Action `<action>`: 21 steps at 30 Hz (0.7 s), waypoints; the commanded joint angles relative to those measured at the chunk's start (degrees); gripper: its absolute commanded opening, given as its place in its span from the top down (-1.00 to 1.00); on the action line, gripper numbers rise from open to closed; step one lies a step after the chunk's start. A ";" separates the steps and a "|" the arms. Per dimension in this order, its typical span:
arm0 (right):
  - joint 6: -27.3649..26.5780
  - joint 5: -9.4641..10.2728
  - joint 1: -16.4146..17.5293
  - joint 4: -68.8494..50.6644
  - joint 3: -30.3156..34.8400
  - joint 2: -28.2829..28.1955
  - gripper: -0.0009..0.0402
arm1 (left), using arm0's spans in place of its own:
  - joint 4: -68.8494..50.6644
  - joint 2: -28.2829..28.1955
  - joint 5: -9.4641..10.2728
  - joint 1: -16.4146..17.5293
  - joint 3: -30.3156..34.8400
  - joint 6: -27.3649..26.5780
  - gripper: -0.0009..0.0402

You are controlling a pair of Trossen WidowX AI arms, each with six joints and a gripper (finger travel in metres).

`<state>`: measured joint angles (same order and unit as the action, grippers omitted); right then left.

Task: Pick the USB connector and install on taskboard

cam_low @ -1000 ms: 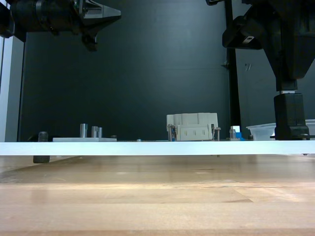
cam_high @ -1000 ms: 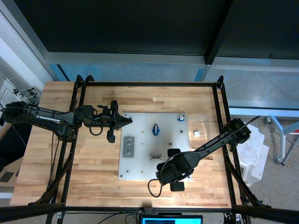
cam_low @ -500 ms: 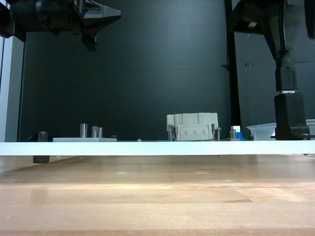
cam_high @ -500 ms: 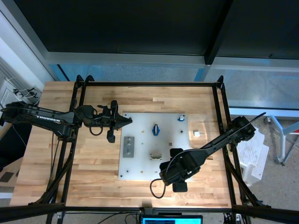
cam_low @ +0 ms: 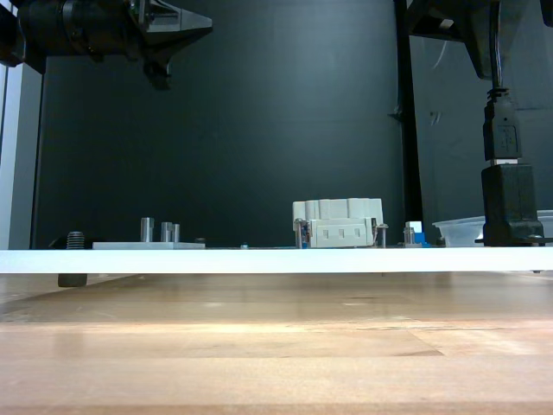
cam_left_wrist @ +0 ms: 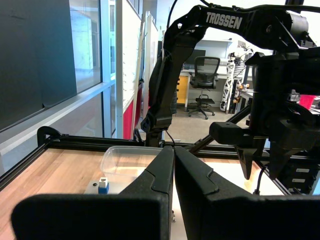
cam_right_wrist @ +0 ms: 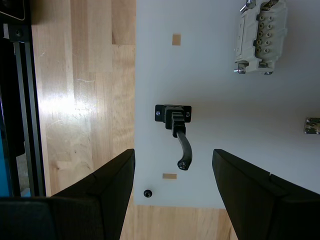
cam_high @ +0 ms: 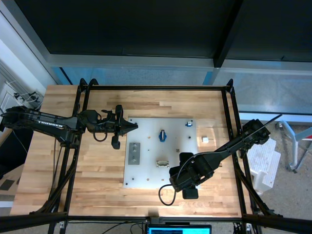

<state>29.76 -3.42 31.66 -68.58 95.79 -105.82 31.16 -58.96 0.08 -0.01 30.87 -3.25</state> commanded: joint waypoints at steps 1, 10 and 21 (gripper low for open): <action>-0.02 -0.07 0.00 -0.02 0.04 0.00 -0.09 | 0.02 0.00 -0.02 0.02 0.00 0.02 0.96; -2.64 -0.07 -0.50 -0.81 -0.35 2.73 -0.07 | 0.02 0.00 -0.02 0.00 0.02 0.02 0.96; -5.49 -0.07 -4.48 -0.35 -4.79 9.57 0.27 | 0.02 0.00 -0.02 0.00 0.00 0.02 0.96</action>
